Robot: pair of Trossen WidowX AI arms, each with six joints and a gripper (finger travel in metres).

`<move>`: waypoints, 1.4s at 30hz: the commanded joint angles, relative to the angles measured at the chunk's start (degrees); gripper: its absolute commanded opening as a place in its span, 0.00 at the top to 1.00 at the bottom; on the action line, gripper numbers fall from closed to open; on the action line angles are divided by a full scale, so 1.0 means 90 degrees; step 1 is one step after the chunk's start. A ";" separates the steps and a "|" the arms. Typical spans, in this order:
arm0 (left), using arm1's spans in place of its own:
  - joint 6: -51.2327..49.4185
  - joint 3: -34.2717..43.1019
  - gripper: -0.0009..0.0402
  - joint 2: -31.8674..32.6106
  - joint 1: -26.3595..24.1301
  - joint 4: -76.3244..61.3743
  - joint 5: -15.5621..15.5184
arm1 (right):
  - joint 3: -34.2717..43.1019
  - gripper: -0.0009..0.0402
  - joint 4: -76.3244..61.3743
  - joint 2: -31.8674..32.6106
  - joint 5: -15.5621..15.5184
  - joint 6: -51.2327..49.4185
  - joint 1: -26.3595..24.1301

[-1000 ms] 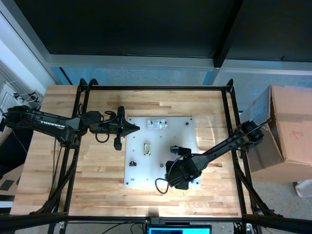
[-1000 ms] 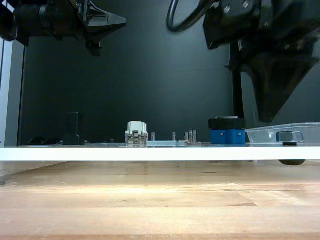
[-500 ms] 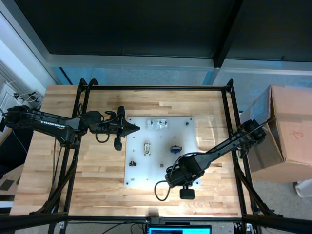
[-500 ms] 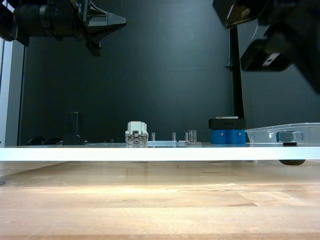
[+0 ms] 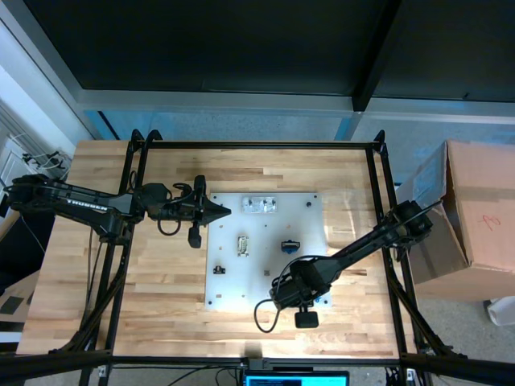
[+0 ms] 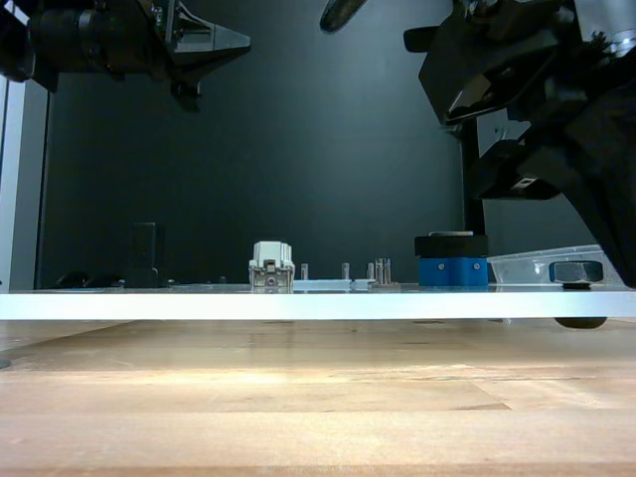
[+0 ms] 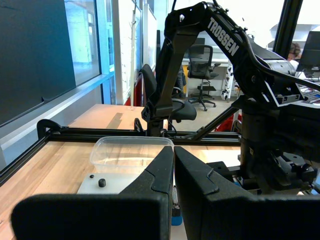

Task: Unfasten the M12 nut and place it in the container

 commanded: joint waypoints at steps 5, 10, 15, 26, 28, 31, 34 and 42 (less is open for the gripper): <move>0.0002 0.0000 0.98 0.0002 0.0000 0.0000 0.0000 | 0.0007 0.98 -0.0204 -0.0068 0.0857 0.0010 -0.0015; 0.0002 0.0000 0.98 0.0002 0.0000 0.0002 0.0000 | 0.0117 0.98 -0.0680 -0.0255 0.2516 0.0454 -0.0015; 0.0002 0.0000 0.98 0.0002 0.0002 0.0005 0.0000 | 0.0124 0.98 -0.0789 -0.0318 0.2191 0.0505 -0.0015; 0.0002 0.0000 0.98 0.0002 0.0002 -0.0002 0.0000 | 0.0124 0.98 -0.0296 -0.0362 -0.0136 0.0561 -0.0024; 0.0002 0.0000 0.98 0.0002 0.0000 0.0002 0.0000 | 0.0121 0.98 -0.0214 -0.0362 -0.0051 0.0588 -0.0017; 0.0002 0.0000 0.98 0.0002 0.0000 0.0002 0.0000 | 0.0119 0.98 -0.0202 -0.0274 -0.0015 0.0605 -0.0007; 0.0002 0.0000 0.98 0.0002 0.0000 0.0000 0.0000 | 0.0119 0.98 -0.0107 -0.0143 -0.0015 0.0602 -0.0007; 0.0002 0.0000 0.98 0.0002 0.0000 0.0000 0.0000 | 0.0063 0.98 0.0075 -0.0051 0.0007 0.0566 -0.0012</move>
